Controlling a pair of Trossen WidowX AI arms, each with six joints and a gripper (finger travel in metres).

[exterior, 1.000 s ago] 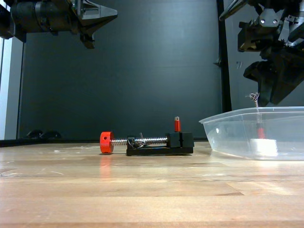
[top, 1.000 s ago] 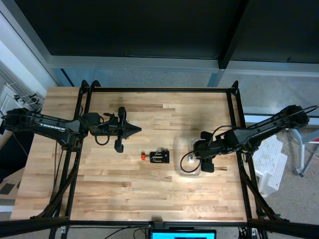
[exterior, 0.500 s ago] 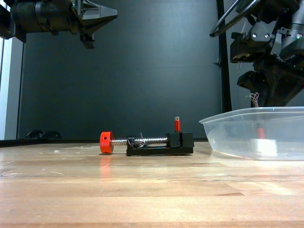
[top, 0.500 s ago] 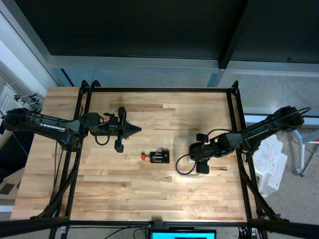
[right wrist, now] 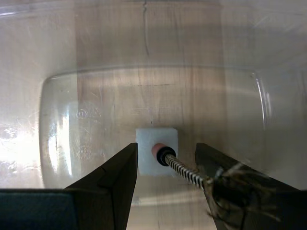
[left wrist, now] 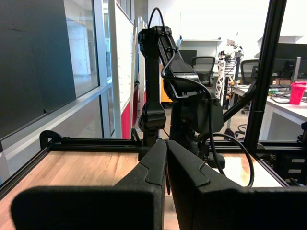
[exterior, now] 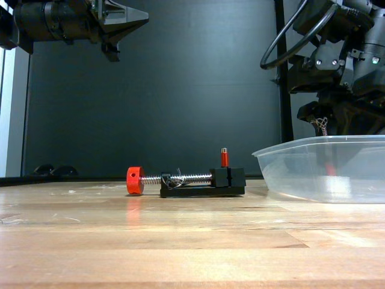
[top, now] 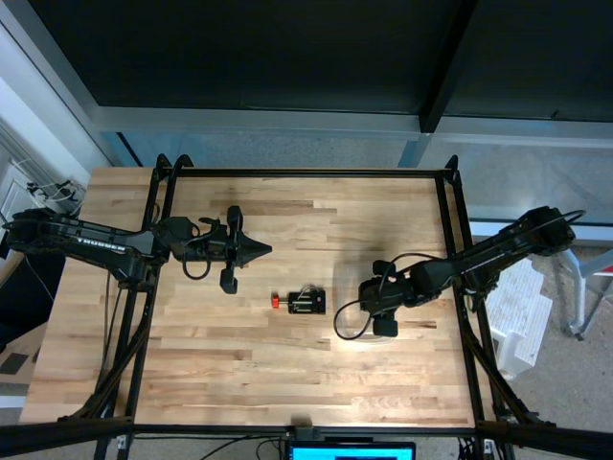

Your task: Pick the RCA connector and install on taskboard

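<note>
Right tool [right wrist: 165, 145] spread wide and empty over the slim, red-tipped metal RCA connector [right wrist: 162, 152].
The connector stands on a small whitish square piece [right wrist: 146, 143] in the clear plastic tray [exterior: 289, 174], framed by the fingers. The left tool [left wrist: 166, 149], closed and empty, hangs high, well apart from the black rectangular taskboard [top: 306, 303] on the wooden surface [top: 239, 355].

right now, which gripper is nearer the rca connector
Right. The right gripper hangs open directly over the RCA connector in the clear tray. The left gripper is shut, parked high beyond the taskboard, far from it.
</note>
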